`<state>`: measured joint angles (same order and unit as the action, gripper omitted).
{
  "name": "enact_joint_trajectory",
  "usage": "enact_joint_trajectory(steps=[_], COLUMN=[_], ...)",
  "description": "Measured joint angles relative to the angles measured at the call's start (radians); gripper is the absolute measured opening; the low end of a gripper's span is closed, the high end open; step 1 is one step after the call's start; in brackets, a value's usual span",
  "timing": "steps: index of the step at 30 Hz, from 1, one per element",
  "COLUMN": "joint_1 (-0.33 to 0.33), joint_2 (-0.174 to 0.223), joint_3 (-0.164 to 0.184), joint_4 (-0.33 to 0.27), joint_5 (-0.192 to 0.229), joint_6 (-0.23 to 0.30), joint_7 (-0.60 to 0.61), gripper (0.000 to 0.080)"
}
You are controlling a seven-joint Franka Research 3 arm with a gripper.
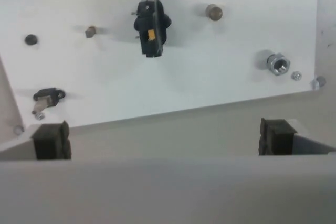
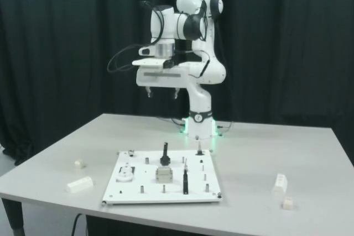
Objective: Remove D-SUB.
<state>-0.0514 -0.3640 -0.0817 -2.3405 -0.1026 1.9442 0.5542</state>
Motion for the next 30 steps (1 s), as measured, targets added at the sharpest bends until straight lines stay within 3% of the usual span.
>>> enact_joint_trajectory(steps=[19,30], joint_1=[0.000,0.000], joint_2=[0.156,0.227], joint_3=[0.003,0.003], joint_4=[-0.037,-0.064], joint_5=[-0.044,-0.056], joint_6=[0.148,0.221], joint_7=[-0.006,-0.005], gripper=[0.0800,0.0800])
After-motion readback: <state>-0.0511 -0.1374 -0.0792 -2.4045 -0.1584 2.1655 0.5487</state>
